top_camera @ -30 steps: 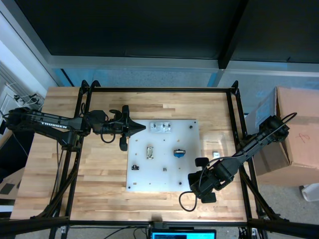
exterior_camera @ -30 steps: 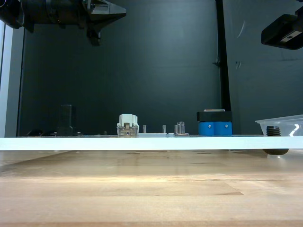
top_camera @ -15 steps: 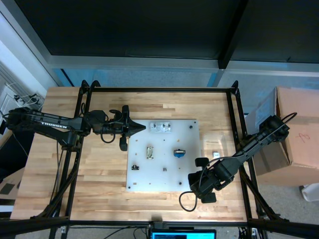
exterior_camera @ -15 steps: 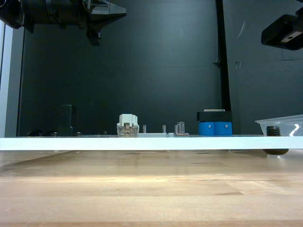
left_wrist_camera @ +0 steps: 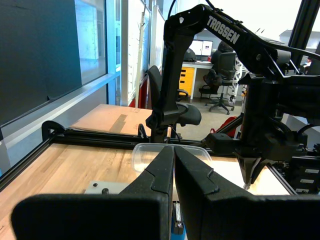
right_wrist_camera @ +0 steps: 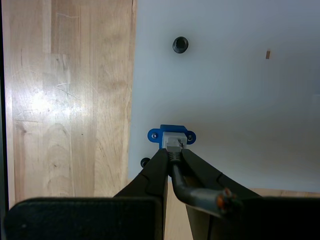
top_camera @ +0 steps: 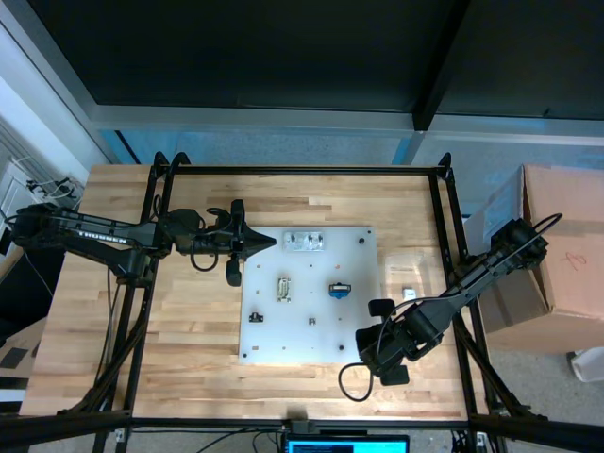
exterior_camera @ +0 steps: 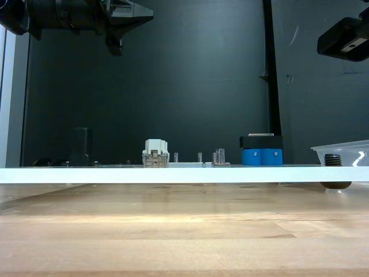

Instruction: Pick the RJ45 connector and install on the taskboard

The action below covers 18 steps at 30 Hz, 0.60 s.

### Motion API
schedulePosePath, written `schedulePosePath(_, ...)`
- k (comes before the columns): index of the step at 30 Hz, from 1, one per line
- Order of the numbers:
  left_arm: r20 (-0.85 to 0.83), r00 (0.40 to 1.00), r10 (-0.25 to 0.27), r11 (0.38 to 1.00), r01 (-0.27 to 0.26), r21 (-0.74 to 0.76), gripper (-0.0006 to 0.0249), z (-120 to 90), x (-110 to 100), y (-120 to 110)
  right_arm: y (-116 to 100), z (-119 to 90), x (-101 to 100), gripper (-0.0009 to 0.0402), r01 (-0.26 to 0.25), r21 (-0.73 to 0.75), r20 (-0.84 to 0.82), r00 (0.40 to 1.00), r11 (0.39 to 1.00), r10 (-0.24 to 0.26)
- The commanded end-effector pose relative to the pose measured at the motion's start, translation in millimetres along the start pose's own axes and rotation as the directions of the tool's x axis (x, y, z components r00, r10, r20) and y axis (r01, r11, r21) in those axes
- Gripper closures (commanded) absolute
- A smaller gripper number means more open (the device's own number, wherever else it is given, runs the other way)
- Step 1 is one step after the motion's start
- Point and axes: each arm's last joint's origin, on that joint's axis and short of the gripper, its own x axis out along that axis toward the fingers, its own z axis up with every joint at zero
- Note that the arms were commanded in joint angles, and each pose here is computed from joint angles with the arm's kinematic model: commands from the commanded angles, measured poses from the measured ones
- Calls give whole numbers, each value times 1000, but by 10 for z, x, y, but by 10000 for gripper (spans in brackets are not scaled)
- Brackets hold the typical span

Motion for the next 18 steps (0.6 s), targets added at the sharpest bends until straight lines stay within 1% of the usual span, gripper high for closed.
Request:
schedulePosePath(1, 0, 1000, 0, 1000, 0, 0, 242, 0, 0, 1, -9, -14, 10, 393, 10, -1, -15, 1000, 1000, -10)
schedulePosePath(13, 0, 1000, 0, 1000, 0, 0, 242, 0, 0, 1, -8, -12, 9, 393, 9, -1, -13, 1000, 1000, -9)
schedulePosePath(18, 0, 1000, 0, 1000, 0, 0, 242, 0, 0, 0, -8, -24, 73, 393, 9, 0, -5, 1000, 1000, -9)
